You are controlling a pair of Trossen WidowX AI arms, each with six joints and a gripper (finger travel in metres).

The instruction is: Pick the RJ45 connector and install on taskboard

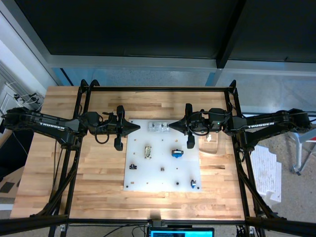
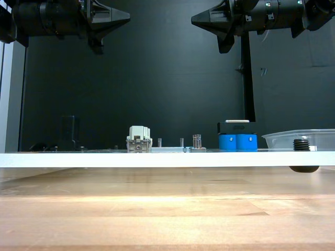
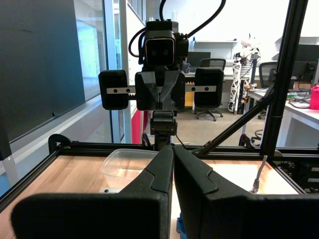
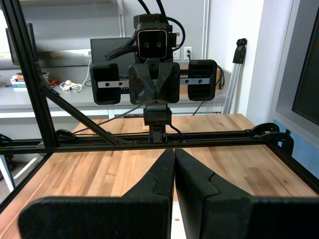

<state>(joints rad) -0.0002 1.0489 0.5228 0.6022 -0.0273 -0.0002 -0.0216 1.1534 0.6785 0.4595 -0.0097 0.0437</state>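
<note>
Grey cable [image 3: 259,172] stands off the taskboard [image 1: 148,173]. I judge the light, fragile RJ45 connector seated in the blue jack [image 1: 193,184]; I'd hold it by its boot. Left gripper [image 1: 138,127] and right gripper [image 1: 171,126] hover clenched and empty, high above.

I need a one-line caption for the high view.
Left gripper and right gripper, both shut, face each other above the white board's far edge.

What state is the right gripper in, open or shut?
Shut. The right gripper, raised over the white board's far part, has fingertips touching with nothing between them. The left gripper, raised opposite it, is shut too.
</note>
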